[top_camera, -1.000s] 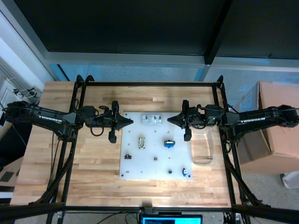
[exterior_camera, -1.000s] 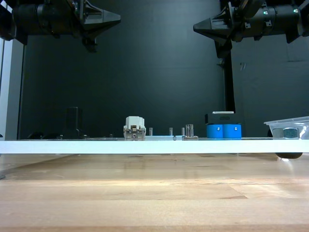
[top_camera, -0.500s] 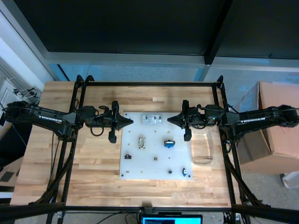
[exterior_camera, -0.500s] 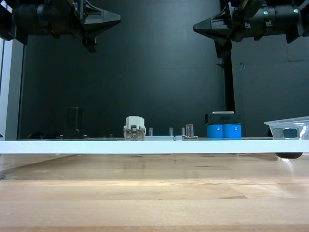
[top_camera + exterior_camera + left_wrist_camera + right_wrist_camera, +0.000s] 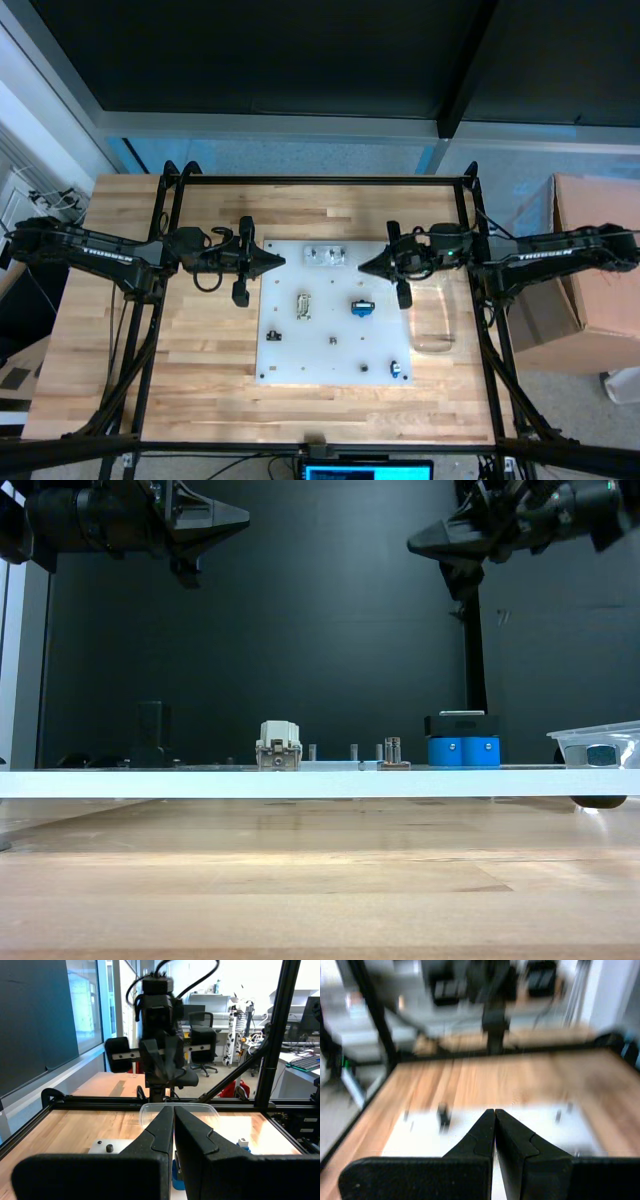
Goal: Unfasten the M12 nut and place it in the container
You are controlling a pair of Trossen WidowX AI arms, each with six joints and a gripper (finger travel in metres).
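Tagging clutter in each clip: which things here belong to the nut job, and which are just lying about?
Job: nut on its stud; clear container right of the board; left hand, shut, above the board's far left; right hand, shut, above its far right.
Lying about: grey connector; blue block; silver post.

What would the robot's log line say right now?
left claw shut, high over board's far left | right claw shut, high over far right | nut on its stud

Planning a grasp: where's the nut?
The nut sits on its stud at the board's near right edge, beside the container; left tool and right tool hover over its far half.
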